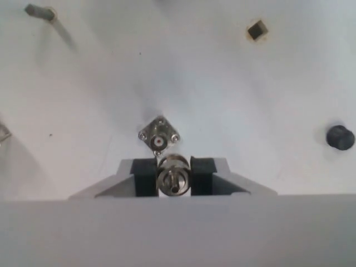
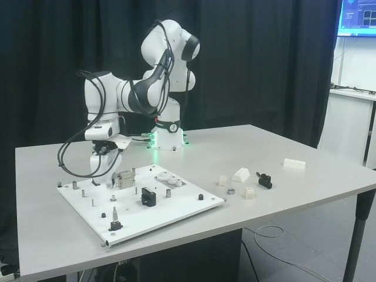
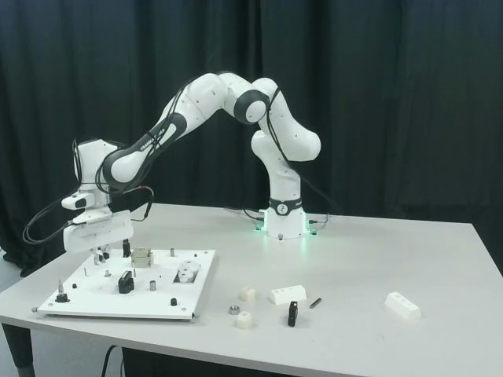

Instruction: Place BNC.

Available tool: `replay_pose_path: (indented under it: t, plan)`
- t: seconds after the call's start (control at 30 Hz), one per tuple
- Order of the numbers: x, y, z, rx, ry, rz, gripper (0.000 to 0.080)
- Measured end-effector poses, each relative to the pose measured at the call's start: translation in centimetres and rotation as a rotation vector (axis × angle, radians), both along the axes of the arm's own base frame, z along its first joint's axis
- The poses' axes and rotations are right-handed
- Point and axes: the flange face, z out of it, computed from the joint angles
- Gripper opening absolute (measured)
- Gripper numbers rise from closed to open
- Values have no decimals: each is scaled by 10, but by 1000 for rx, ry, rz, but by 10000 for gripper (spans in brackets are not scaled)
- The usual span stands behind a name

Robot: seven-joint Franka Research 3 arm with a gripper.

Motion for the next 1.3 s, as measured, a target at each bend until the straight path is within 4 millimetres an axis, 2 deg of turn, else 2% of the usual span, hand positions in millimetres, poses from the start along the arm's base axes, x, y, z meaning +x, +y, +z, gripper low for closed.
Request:
replay_pose_path:
  t: [0.27,1.3]
  plan:
    - [2,-1,8,2,-7,2,120]
    - [9,-2,19,-4,-20,-22,120]
